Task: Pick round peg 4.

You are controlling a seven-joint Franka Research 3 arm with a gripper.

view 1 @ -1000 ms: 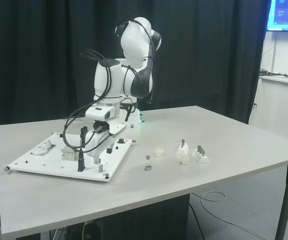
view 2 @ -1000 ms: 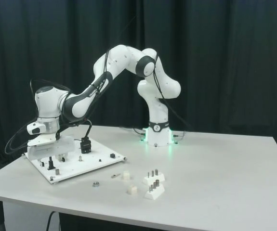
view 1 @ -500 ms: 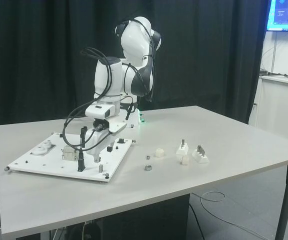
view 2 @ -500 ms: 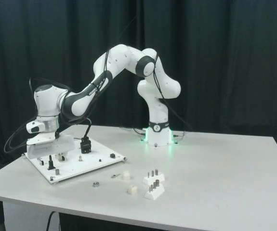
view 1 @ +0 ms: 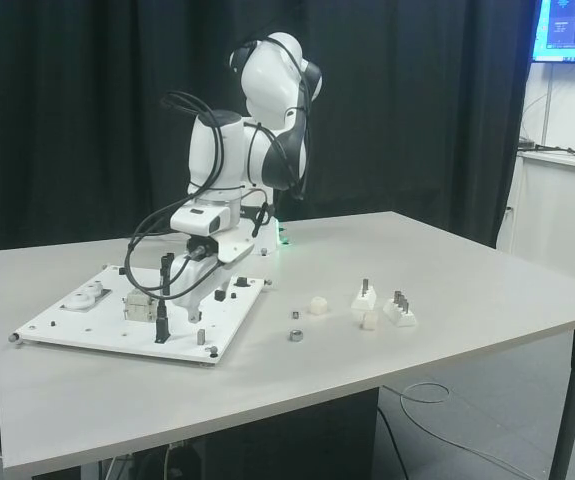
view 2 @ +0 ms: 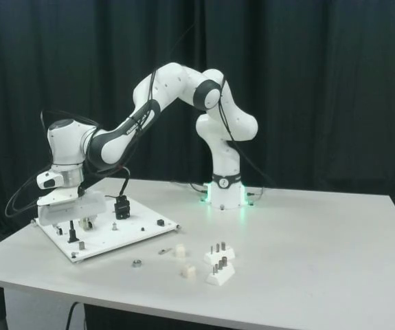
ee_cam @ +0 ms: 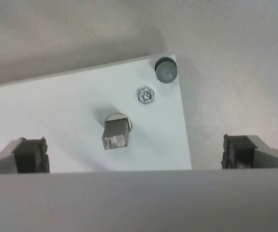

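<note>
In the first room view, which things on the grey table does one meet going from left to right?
White board with the pincer above it → small nut → white block → white holder with one pin → white holder with several pins.

Black curtain (view 2: 334, 89) behind my grey table (view 1: 437, 290), full width. White cabinet (view 1: 557, 205) to one side, lit screen (view 1: 572, 30) above it. Cable (view 1: 437, 400) loops on the floor under the table.
</note>
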